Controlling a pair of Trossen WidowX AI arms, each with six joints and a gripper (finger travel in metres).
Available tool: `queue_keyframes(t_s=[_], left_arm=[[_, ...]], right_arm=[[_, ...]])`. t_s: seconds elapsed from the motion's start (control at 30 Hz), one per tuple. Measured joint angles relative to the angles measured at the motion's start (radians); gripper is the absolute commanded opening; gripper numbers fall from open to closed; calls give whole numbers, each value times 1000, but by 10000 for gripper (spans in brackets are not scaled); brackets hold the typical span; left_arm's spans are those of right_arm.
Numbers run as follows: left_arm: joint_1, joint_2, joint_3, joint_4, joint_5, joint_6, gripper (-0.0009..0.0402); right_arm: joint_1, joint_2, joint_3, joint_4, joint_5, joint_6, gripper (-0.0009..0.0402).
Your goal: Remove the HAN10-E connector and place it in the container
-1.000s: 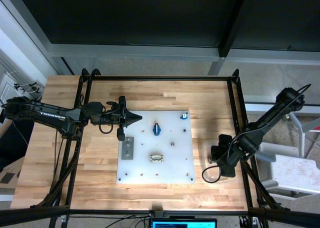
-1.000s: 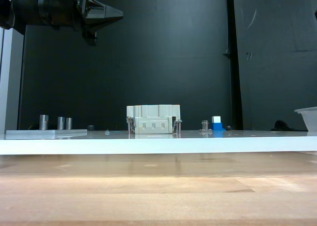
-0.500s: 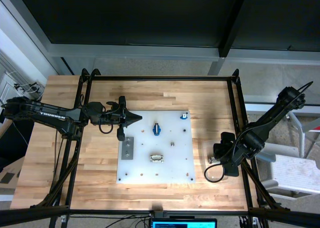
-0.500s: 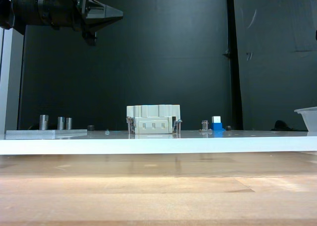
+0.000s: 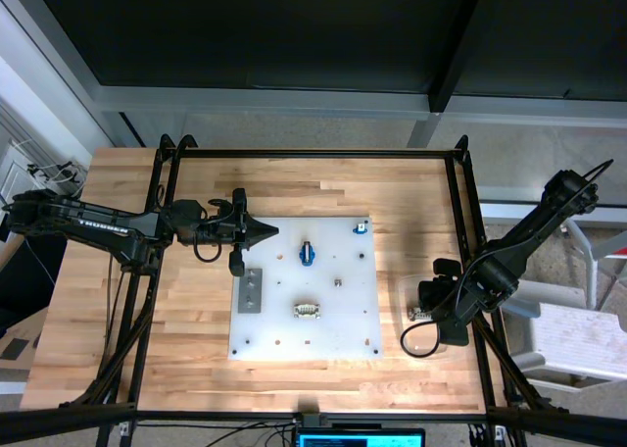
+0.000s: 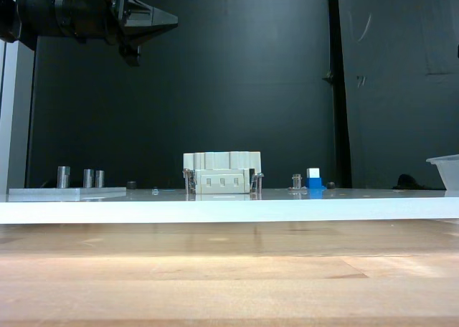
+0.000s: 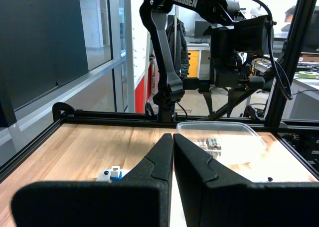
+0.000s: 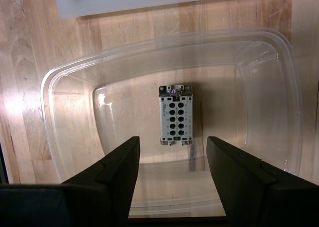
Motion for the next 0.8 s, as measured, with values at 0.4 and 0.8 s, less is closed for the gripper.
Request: queue_keyframes(t_s=[0.4,0.8], left_arm=[[0,0,0,0,0,0,0],[0,0,0,0,0,0,0]], right_arm=[[0,2,-1,1,0,0,173],[0,2,-2,1,0,1,173]])
